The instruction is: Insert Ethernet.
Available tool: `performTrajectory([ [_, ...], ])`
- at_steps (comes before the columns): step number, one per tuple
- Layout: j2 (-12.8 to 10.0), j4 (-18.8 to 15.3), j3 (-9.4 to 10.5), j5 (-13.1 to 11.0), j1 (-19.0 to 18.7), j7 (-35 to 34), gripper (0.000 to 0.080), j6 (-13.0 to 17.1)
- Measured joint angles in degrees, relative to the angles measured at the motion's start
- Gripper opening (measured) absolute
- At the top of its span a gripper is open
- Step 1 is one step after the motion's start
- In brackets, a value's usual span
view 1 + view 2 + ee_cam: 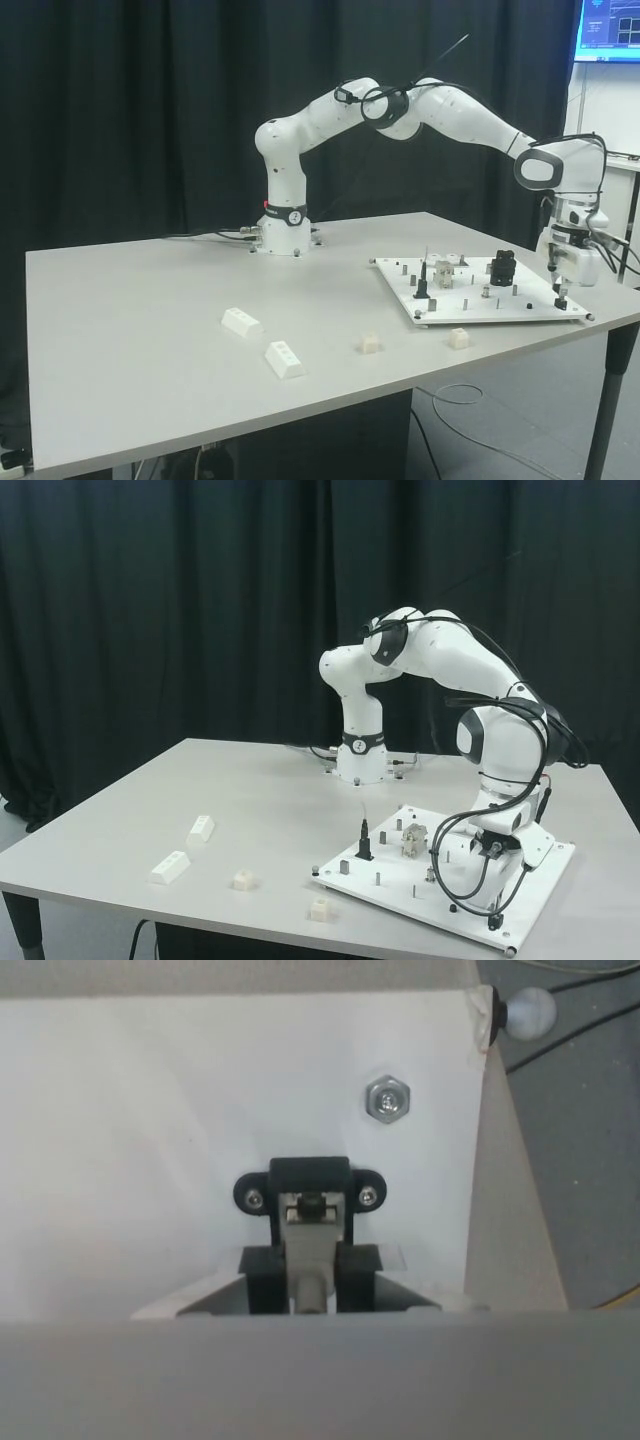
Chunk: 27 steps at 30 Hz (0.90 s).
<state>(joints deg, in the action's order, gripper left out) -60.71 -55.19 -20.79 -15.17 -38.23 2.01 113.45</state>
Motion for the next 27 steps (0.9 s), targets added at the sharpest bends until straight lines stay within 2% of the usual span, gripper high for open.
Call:
performTrajectory([
  [6, 0.0, 0.3, 0.01, 0.0, 0.0, 0.4, 0.0096, -0.6],
  [10, 0.0, 1.4, -0.05, 0.1, 0.0, 2.3, 0.0096, -2.1],
  [11, 0.0, 1.8, -0.11, 0.1, 0.0, 2.5, 0.0277, -2.8],
  [15, 0.0, 3.4, -0.43, 0.2, 0.0, 2.6, 0.0277, -4.9],
  [16, 0.0, 3.8, -0.52, 0.2, 0.0, 2.6, 0.0625, -5.3],
  [21, 0.0, 5.2, -0.79, 0.2, 0.0, 2.6, 0.0625, -6.9],
  [22, 0.0, 5.4, -0.82, 0.2, 0.0, 2.6, 0.0764, -7.2],
  [27, 0.0, 6.0, -0.91, 0.4, 0.0, 2.6, 0.0764, -7.7],
])
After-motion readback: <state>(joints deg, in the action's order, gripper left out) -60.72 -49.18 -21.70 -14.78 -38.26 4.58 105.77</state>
